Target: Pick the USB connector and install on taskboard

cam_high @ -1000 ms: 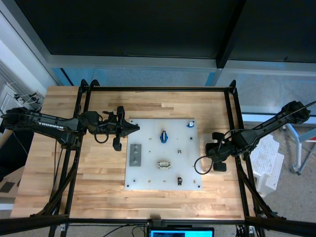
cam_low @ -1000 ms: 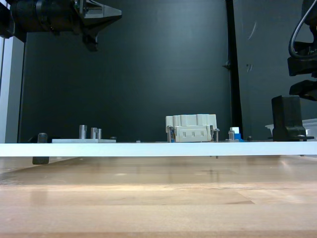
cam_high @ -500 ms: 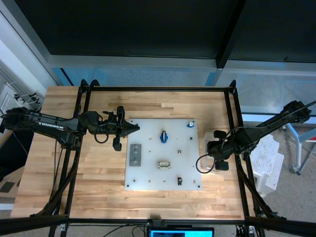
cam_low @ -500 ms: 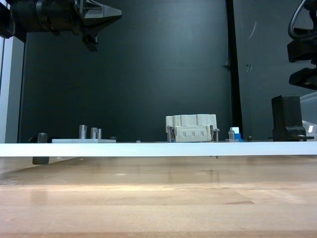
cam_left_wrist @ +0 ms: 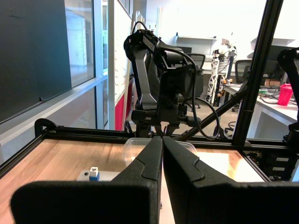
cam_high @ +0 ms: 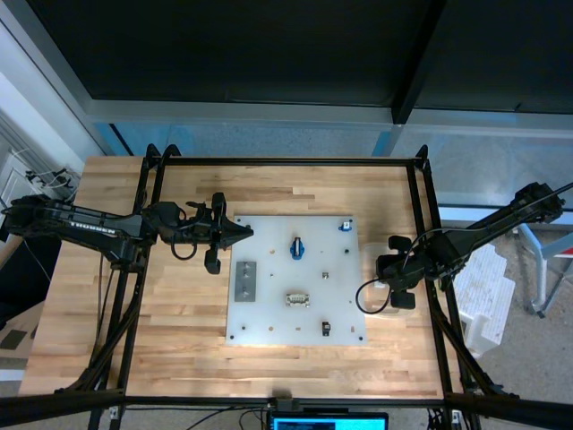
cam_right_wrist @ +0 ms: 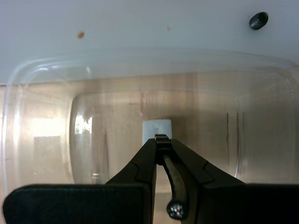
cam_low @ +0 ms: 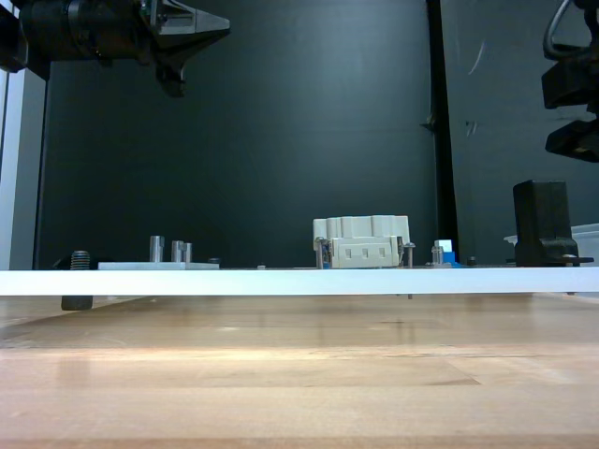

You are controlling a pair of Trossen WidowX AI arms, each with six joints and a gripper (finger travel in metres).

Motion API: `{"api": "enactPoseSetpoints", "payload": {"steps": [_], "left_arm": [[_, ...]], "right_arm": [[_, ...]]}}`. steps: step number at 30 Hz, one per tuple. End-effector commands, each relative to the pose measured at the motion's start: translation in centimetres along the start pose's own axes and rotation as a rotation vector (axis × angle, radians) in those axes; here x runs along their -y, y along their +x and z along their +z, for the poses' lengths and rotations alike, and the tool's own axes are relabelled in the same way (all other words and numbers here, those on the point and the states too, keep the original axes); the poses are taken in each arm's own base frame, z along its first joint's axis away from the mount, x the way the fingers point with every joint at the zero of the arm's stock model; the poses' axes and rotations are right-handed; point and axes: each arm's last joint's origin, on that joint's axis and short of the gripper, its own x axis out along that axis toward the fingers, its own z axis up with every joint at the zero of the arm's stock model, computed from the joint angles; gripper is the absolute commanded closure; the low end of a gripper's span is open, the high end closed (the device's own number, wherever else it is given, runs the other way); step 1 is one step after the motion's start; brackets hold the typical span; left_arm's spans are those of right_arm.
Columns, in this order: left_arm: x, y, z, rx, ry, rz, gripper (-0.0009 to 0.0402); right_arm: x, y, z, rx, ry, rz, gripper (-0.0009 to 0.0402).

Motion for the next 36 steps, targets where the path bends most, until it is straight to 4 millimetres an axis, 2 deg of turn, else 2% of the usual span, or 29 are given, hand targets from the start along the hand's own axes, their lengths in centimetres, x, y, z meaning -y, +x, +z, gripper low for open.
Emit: {"api": "enactPoseSetpoints", "payload": {"steps": [1, 7, 14, 25, 36], "left_arm": [[0.0, 0.0, 0.0, 0.0, 0.0, 0.0, 0.0393], [0.0, 0.0, 0.0, 0.0, 0.0, 0.0, 0.0393], [0.0, 0.0, 0.0, 0.0, 0.0, 0.0, 0.0393], [0.0, 0.0, 0.0, 0.0, 0.0, 0.0, 0.0393], [0.0, 0.0, 0.0, 0.0, 0.0, 0.0, 0.0393]], "right_arm": [[-0.3, -0.6, 0.4, 0.02, 0.03, 0.013, 0.0393], [-1.2, -2.3, 2.1, 0.057, 0.022, 0.043, 0.0393], [-3.1, -3.1, 4.3, 0.067, -0.009, 0.028, 0.0393], [-7.7, -2.4, 8.3, 0.069, -0.043, 0.025, 0.0393], [-10.5, -1.3, 11.2, 0.087, -0.041, 0.043, 0.0393]]}}
